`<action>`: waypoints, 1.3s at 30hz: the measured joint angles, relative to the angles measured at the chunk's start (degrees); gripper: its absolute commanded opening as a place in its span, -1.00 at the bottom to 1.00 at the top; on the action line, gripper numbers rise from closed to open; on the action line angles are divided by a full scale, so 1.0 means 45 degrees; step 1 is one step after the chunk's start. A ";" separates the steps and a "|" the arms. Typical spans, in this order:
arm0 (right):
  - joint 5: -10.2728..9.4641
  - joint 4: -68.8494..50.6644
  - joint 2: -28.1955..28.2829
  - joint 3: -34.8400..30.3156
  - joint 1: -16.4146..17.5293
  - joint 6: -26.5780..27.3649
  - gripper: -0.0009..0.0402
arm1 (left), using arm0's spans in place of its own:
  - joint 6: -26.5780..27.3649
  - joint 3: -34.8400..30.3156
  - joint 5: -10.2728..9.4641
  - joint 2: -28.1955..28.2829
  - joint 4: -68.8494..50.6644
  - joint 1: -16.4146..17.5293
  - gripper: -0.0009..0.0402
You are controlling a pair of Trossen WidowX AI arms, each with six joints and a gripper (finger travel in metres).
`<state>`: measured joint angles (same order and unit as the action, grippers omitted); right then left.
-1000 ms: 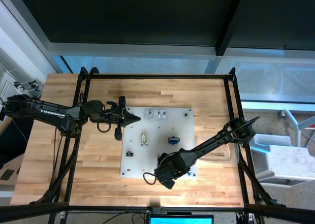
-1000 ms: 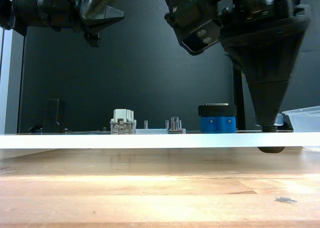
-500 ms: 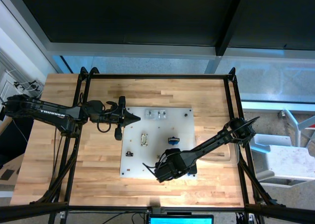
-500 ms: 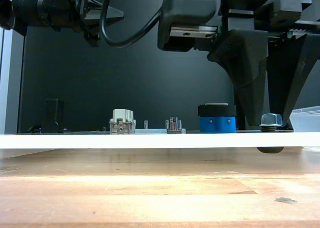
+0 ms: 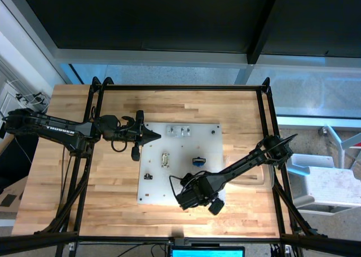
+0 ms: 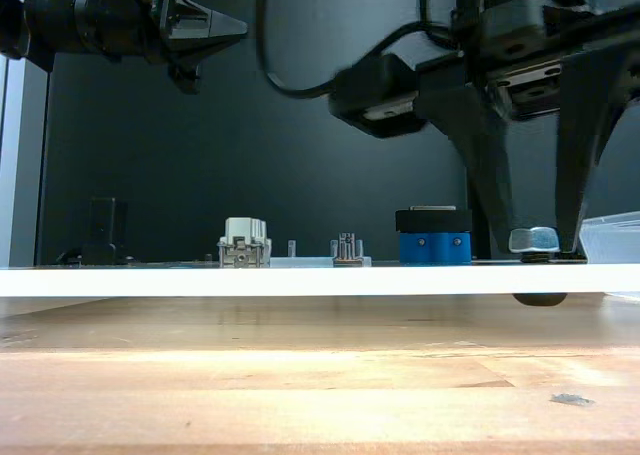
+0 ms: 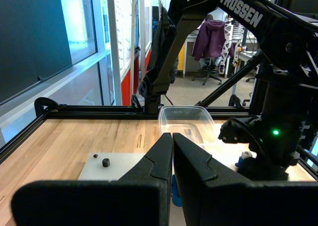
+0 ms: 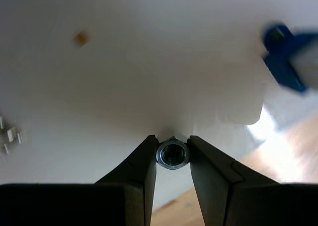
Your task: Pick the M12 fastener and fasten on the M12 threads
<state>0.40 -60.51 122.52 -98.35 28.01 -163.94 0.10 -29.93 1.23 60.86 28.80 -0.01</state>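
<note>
Low view: right hand (image 6: 534, 247) (TROSSEN (image 7: 242, 8)) pinches nut (image 6: 533, 238); left hand (image 6: 240, 24) aloft.

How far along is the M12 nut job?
Done: the nut is picked and sits on its stud at the white board's near right edge. In hand: the right tool is shut on it. Left: threading down, then release. The left tool hangs shut by the board's left edge.

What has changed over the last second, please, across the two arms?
The right gripper has turned about its own axis, shut on the silver nut atop the black stud at the white board's near right edge. The left gripper stayed parked, shut, above the board's far left corner.
</note>
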 measured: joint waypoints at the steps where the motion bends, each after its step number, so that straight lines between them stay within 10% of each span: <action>1: 0.0000 0.0000 0.0000 0.0000 0.0000 -0.0913 -0.86 | 0.0000 0.0000 0.0000 0.0000 0.0000 0.0000 -0.96; 5: 0.0010 0.0005 0.0000 0.0000 0.0005 -0.3696 -0.86 | 0.0000 -0.0005 0.0000 0.0000 0.0000 0.0000 -0.96; 39: 0.0015 0.0034 -0.0005 0.0000 0.0024 -0.3546 -0.86 | 0.0005 0.0000 0.0000 0.0000 0.0000 0.0000 -0.96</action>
<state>0.47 -60.36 122.50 -98.35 28.12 -179.89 0.12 -29.93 1.23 60.86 28.80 -0.01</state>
